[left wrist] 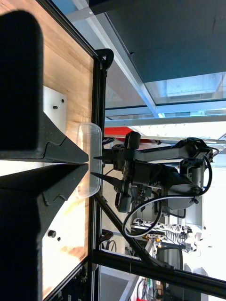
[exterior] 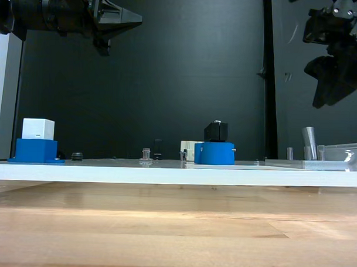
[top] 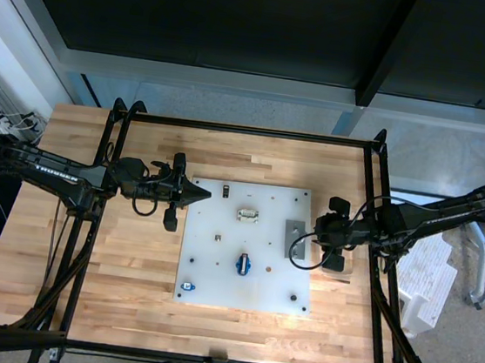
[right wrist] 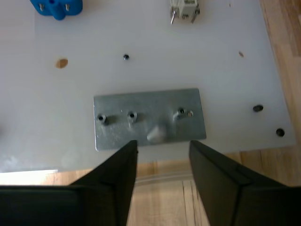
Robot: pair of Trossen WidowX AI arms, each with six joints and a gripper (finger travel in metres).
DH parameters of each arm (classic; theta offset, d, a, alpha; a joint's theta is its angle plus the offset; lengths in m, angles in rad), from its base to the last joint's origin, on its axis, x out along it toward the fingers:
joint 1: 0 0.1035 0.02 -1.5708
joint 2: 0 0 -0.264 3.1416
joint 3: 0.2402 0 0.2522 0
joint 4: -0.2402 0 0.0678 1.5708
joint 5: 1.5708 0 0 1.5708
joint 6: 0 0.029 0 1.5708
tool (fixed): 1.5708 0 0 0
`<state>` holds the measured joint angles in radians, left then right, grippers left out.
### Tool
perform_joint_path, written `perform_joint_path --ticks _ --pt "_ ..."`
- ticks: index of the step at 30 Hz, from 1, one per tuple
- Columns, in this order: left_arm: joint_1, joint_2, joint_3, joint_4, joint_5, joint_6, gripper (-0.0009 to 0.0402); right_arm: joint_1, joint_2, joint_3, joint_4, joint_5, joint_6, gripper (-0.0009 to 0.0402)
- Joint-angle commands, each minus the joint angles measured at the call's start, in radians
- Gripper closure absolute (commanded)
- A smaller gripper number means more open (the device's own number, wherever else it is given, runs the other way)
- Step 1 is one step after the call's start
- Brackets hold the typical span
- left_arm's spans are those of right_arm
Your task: Remove the 16mm cylinder and place in the container
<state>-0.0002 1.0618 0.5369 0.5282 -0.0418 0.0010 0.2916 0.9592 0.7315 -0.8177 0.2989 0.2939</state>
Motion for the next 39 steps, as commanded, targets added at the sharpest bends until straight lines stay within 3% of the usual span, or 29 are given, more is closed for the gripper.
perform_joint_path --ticks 1,6,19,24,31,39 --pt "0.000 0.000 0.000 0.000 0.000 0.000 0.0393 0.001 -0.022 -0.008 -0.001 -0.001 0.008 0.0190" --pt "0.000 0.000 0.000 0.000 0.000 0.000 0.0393 0.001 -0.051 -0.007 -0.004 -0.001 0.012 0.0177" --pt "0.000 0.000 0.000 0.000 0.000 0.000 0.0393 0.001 -0.059 -0.007 0.002 -0.002 0.028 0.0203" --pt "0.000 0.000 0.000 0.000 0.000 0.000 0.0393 0.001 0.048 0.002 0.024 -0.015 0.036 0.0214" --pt "0.000 0.000 0.000 0.000 0.000 0.000 0.0393 0.000 0.251 0.108 0.025 -0.042 0.017 0.0209" --pt "0.000 0.000 0.000 0.000 0.000 0.000 0.0393 -0.054 0.404 0.222 0.027 -0.118 -0.060 0.0194"
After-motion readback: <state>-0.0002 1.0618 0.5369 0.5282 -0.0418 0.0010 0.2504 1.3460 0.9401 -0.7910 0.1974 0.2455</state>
